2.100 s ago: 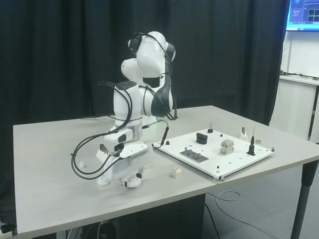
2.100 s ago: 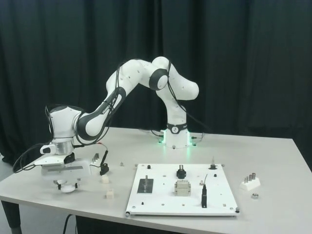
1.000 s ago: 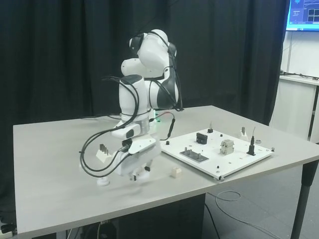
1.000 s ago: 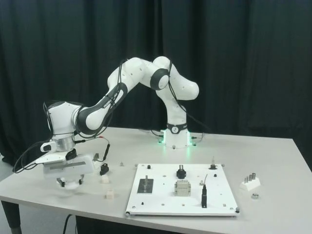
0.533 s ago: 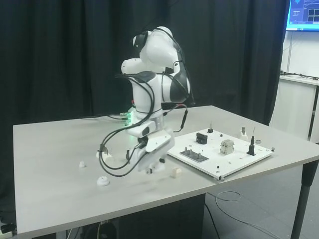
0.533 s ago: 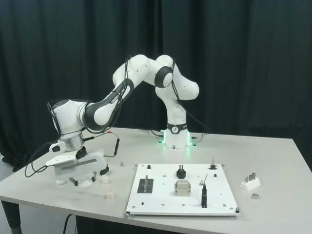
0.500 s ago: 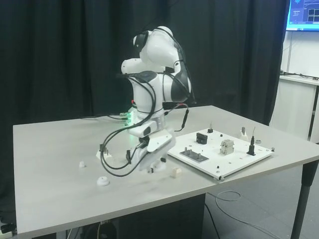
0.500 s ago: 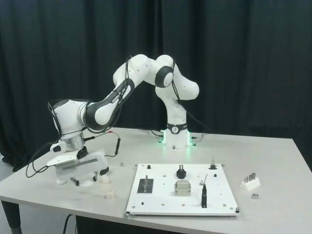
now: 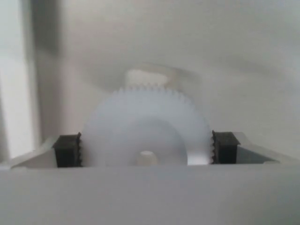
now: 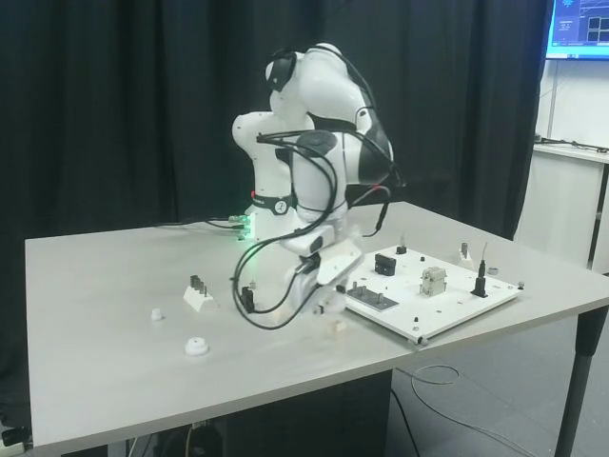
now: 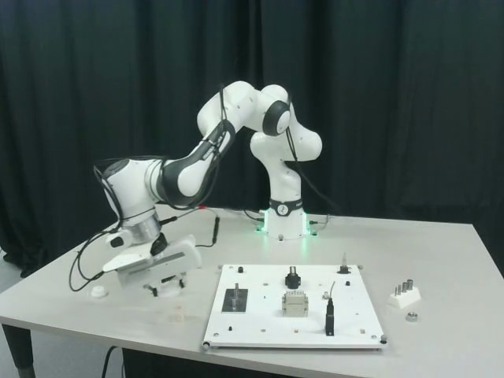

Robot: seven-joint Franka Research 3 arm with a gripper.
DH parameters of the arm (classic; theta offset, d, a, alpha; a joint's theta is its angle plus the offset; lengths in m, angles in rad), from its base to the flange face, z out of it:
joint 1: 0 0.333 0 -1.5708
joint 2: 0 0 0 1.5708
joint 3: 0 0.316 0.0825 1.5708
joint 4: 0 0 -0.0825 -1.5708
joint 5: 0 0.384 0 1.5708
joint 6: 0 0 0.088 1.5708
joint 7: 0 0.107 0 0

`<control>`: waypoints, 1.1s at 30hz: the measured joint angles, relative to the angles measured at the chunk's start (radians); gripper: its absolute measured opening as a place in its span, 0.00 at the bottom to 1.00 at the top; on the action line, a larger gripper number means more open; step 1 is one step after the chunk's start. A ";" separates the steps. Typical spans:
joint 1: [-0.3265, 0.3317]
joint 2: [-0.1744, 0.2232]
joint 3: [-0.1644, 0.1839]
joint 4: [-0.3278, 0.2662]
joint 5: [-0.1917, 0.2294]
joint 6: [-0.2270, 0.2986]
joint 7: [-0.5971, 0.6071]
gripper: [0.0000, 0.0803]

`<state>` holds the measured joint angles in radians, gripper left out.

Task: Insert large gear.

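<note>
The large white gear (image 9: 146, 133) fills the wrist view, its toothed rim clamped between two black finger pads (image 9: 67, 150). My gripper (image 9: 146, 151) is shut on it. In the room views the gripper (image 10: 326, 301) (image 11: 164, 285) hangs low over the table, just beside the near left edge of the white board (image 10: 433, 309) (image 11: 268, 331). A grey plate with upright pegs (image 10: 373, 298) (image 11: 235, 300) sits on the board's left part, a short way from the gripper.
A white round part (image 10: 195, 347) (image 11: 98, 292) lies on the table behind the gripper. A small peg holder (image 10: 198, 293) and a small white block (image 10: 336, 327) sit nearby. The board carries black and grey fixtures (image 11: 294, 303). Another peg holder (image 11: 404, 294) stands at the right.
The arm has risen from the table's left area and swung toward the board, carrying the gear. The white round part stays behind on the table.
</note>
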<state>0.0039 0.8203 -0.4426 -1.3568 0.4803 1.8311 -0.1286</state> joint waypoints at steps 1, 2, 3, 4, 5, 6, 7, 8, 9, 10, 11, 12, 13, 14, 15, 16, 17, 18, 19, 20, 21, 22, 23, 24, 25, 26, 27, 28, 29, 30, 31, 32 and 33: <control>0.009 -0.006 -0.002 -0.011 0.000 0.000 0.004 0.74; 0.018 -0.012 -0.004 -0.021 0.000 0.000 0.008 0.74; 0.027 -0.019 -0.006 -0.032 0.000 0.000 0.011 0.74; 0.035 -0.025 -0.008 -0.042 0.000 0.001 0.014 0.74; 0.044 -0.031 -0.010 -0.052 0.000 0.002 0.019 0.74; 0.053 -0.037 -0.012 -0.063 0.000 0.004 0.024 0.74; 0.061 -0.043 -0.014 -0.074 0.000 0.007 0.030 0.74; 0.069 -0.049 -0.015 -0.084 0.000 0.010 0.035 0.74; 0.077 -0.055 -0.016 -0.094 -0.001 0.013 0.040 0.74; 0.085 -0.061 -0.017 -0.104 -0.001 0.019 0.043 0.74; 0.092 -0.066 -0.019 -0.113 -0.001 0.025 0.046 0.74; 0.100 -0.071 -0.020 -0.123 -0.001 0.031 0.050 0.74; 0.108 -0.076 -0.022 -0.133 -0.001 0.037 0.053 0.74; 0.115 -0.081 -0.023 -0.143 -0.001 0.044 0.058 0.74; 0.122 -0.086 -0.024 -0.152 -0.001 0.051 0.063 0.74; 0.129 -0.092 -0.025 -0.162 -0.001 0.060 0.068 0.74; 0.135 -0.097 -0.025 -0.172 -0.001 0.068 0.071 0.74; 0.141 -0.102 -0.025 -0.182 -0.001 0.076 0.075 0.74; 0.148 -0.108 -0.025 -0.193 -0.001 0.085 0.077 0.74; 0.154 -0.113 -0.025 -0.202 -0.001 0.092 0.079 0.74; 0.160 -0.118 -0.025 -0.213 -0.001 0.102 0.081 0.74; 0.166 -0.124 -0.025 -0.223 -0.001 0.110 0.083 0.74; 0.172 -0.129 -0.025 -0.233 -0.001 0.118 0.085 0.74; 0.178 -0.135 -0.025 -0.246 -0.001 0.128 0.088 0.74; 0.184 -0.140 -0.025 -0.256 -0.001 0.136 0.091 0.74; 0.190 -0.147 -0.025 -0.268 -0.001 0.147 0.095 0.74; 0.195 -0.152 -0.024 -0.278 -0.001 0.154 0.097 0.74; 0.202 -0.158 -0.025 -0.290 -0.001 0.164 0.101 0.74; 0.208 -0.164 -0.025 -0.302 -0.001 0.173 0.103 0.74; 0.214 -0.170 -0.025 -0.313 -0.001 0.184 0.106 0.74; 0.220 -0.176 -0.024 -0.324 -0.001 0.192 0.108 0.74; 0.227 -0.182 -0.024 -0.336 -0.001 0.202 0.109 0.74; 0.232 -0.188 -0.024 -0.346 -0.001 0.212 0.110 0.74</control>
<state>0.2362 0.6322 -0.4670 -1.7032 0.4792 2.0428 -0.0186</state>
